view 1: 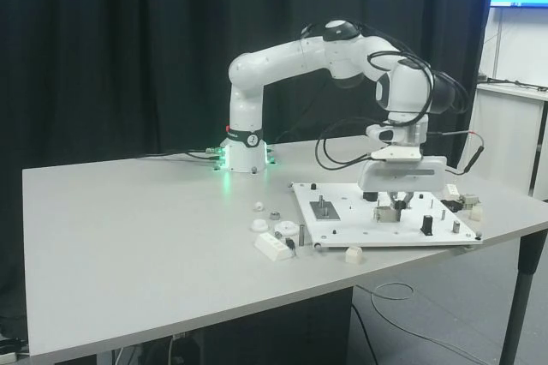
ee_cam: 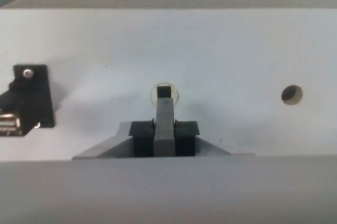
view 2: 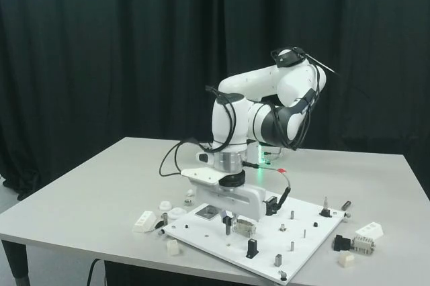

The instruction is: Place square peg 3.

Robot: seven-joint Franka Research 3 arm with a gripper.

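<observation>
In the wrist view my gripper (ee_cam: 164,132) is shut on the square peg (ee_cam: 164,121), a grey bar clamped between the two black fingers (ee_cam: 141,135). The peg's dark end stands over a round hole (ee_cam: 171,94) in the white board (ee_cam: 226,50); I cannot tell whether it has entered the hole. Both room views show the gripper (view 1: 395,205) (view 2: 231,217) low over the middle of the white board (view 1: 360,232) (view 2: 306,246), pointing straight down.
A second hole (ee_cam: 291,94) and a black bracket (ee_cam: 31,100) lie on the board to either side. Upright pegs (view 1: 426,224) (view 1: 322,207) stand on the board. Loose white parts (view 1: 274,245) (view 1: 353,254) lie on the grey table (view 1: 128,228) beside it; connectors (view 2: 363,235) lie off its other end.
</observation>
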